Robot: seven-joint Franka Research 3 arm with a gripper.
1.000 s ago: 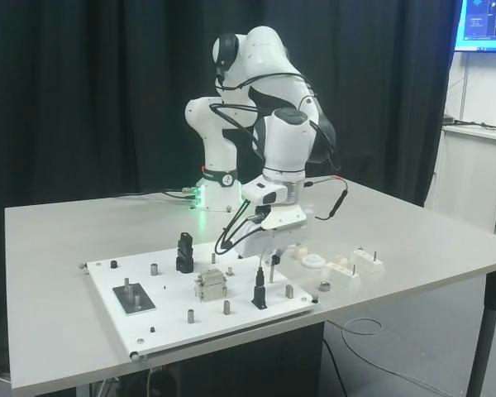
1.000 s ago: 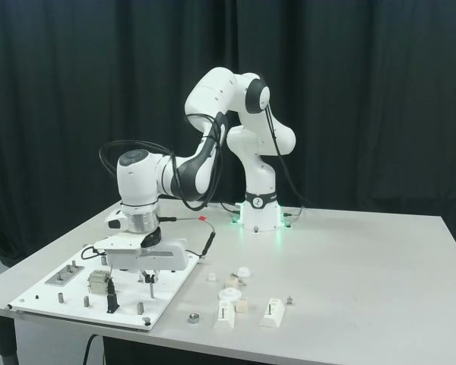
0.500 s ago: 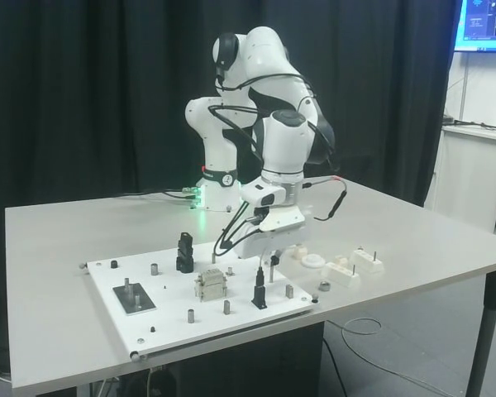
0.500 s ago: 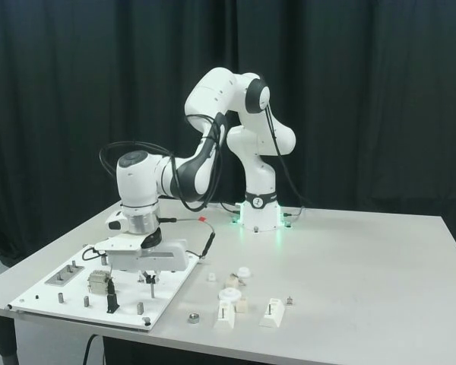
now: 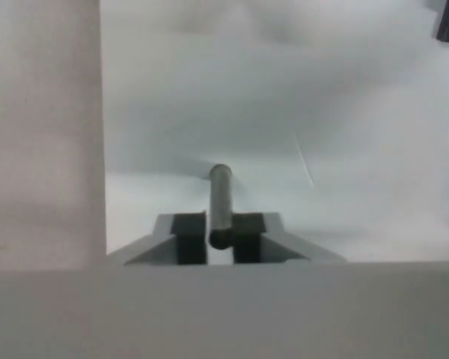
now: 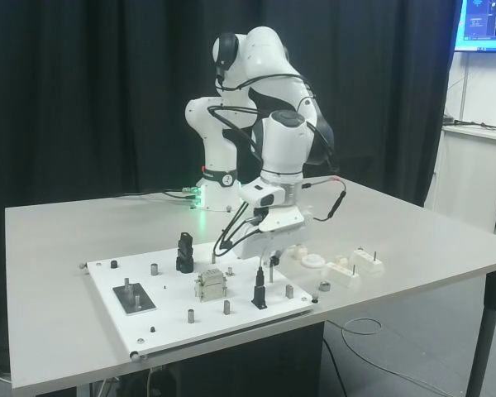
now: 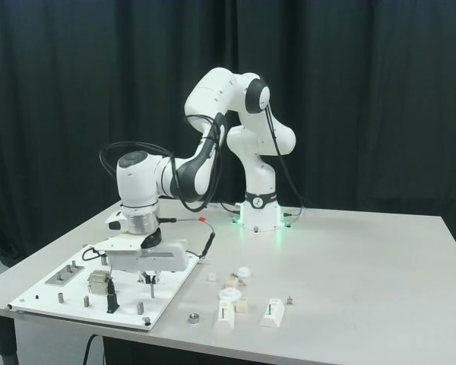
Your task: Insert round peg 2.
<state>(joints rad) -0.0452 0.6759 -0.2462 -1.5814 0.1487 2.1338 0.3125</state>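
Round peg 2 [image 5: 221,202]: grey metal cylinder, held between the two black fingertip pads of the gripper [image 5: 220,238], jaws narrowed onto its upper end. Long axis ran straight out of the jaws and downward, in line with the fingers; upright in both room views, with no tilt that could be made out. Lower end free, hanging above the white board [image 6: 169,318] and not seen to touch it.

Peg as seen from the room: a thin grey pin [image 7: 151,287] under the wrist, over the board's corner nearest the robot base [image 7: 259,218].

Target hole: not made out in any view; the wrist view showed only plain white surface beyond the peg tip. Judged to lie directly below or just beside the tip, so the coming move turned on keeping the peg's axis vertical and descending along it.

Neighbouring items on the board: black upright connector [image 6: 259,295], just beside the peg; short grey stud [image 6: 288,291], near; grey multi-pin connector [image 6: 210,285], a little further off; grey block with posts [image 6: 132,298], well apart.

Off the board, on the grey table [image 6: 58,240]: white parts [image 6: 345,268], well apart from the gripper.
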